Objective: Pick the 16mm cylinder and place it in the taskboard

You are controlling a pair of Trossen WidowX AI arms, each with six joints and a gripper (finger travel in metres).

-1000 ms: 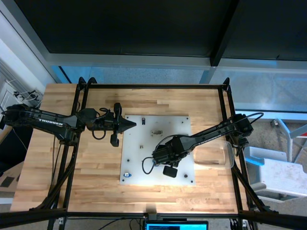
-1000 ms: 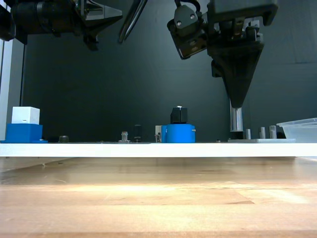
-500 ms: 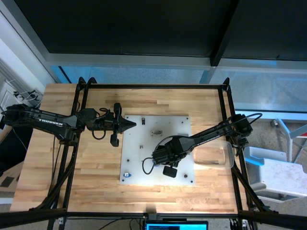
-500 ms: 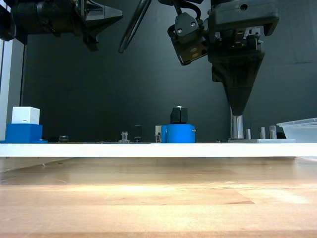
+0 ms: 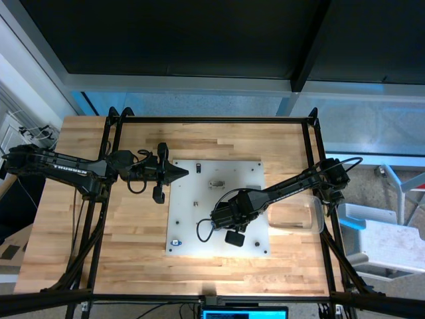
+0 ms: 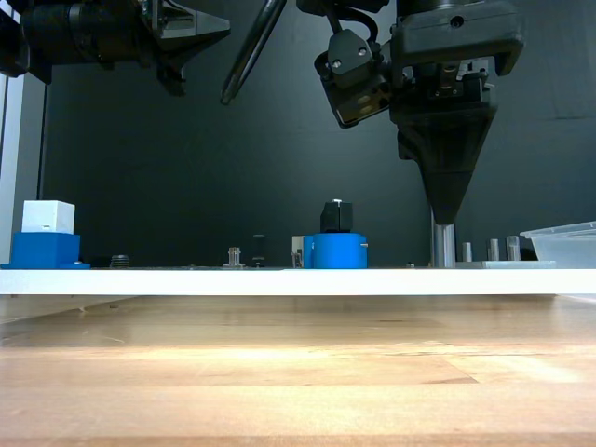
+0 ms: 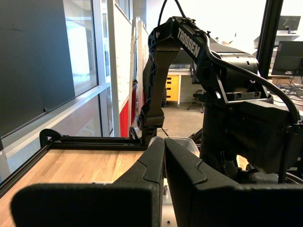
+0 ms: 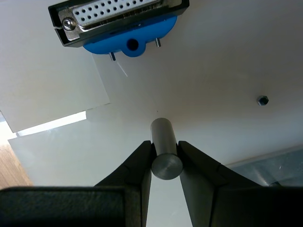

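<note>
Two arms reach in over the wooden surface (image 5: 133,232). The right one stretches from its edge and bends steeply down at the wrist, so the right pincer (image 5: 216,214) (image 6: 444,209) (image 8: 164,144) points straight at the taskboard (image 5: 199,226) (image 6: 186,279) (image 8: 213,71). Its tapered black fingers are closed only as far as the cylinder (image 6: 442,245) (image 8: 161,130) between them allows. The cylinder is a smooth, dull-silver metal peg, upright, its lower end down at the board's matte white face.

The left arm lies level and high, and the left pincer (image 5: 184,171) (image 6: 209,33) (image 7: 164,142) hovers over the board's left edge, fingers pressed together on nothing.

A blue fitting (image 8: 128,40) carrying a many-pinned connector sits on the board beyond the peg, with a small nut (image 8: 261,100) off to one side. Three short metal pegs (image 6: 493,250) stand just beside the cylinder. A clear bin (image 5: 312,219) (image 6: 563,244) sits off the board's right edge.
</note>
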